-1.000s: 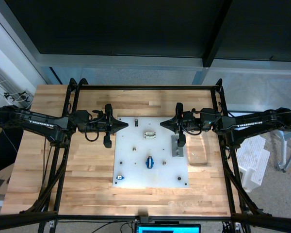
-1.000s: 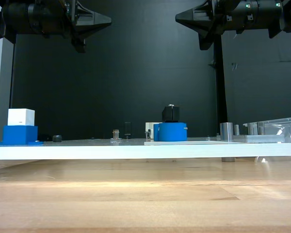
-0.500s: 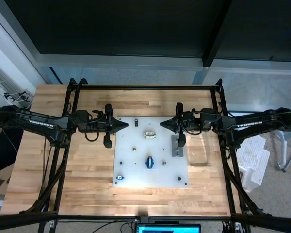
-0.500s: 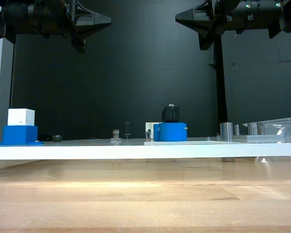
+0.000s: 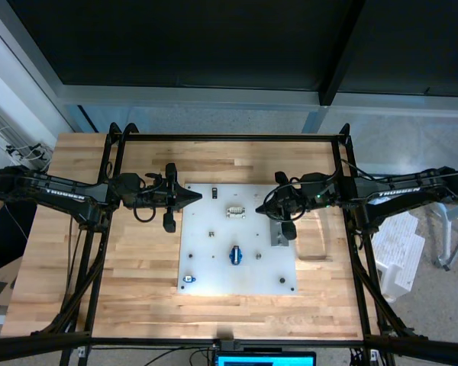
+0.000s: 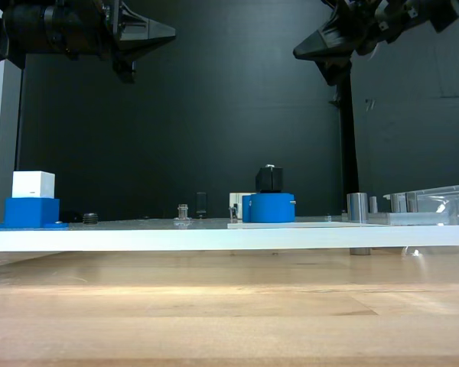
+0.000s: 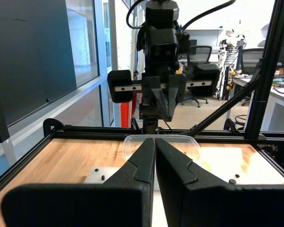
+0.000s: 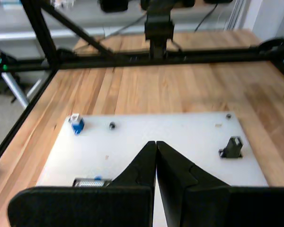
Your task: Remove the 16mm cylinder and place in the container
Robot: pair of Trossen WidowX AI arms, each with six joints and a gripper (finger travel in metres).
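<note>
The 16mm cylinder (image 5: 258, 256) is a tiny grey metal peg standing on the white board, just right of the blue fitting (image 5: 234, 255). The low view shows the cylinder (image 6: 357, 207) upright. Off the board's right edge lies the container (image 5: 314, 238), a clear tray, also in the low view (image 6: 436, 200) and the left wrist view (image 7: 162, 144). My right gripper (image 5: 267, 204) is shut, empty and tilted nose-down, high over the board's far right part (image 6: 297, 53) (image 8: 155, 143). My left gripper (image 5: 199, 197) hangs shut and empty above the board's far left edge (image 6: 172, 30) (image 7: 155, 140).
The white board (image 5: 206, 267) also carries a grey rectangular block (image 5: 280, 235), a white connector (image 5: 234, 211), a white cube on a blue base (image 5: 187, 280), a black bracket (image 8: 233, 146) and small pegs. A black frame rail (image 5: 229, 138) runs round the table.
The right arm has pitched its gripper downward and drawn it a little to the right; its tip sits lower in the low view. The left arm has not moved.
</note>
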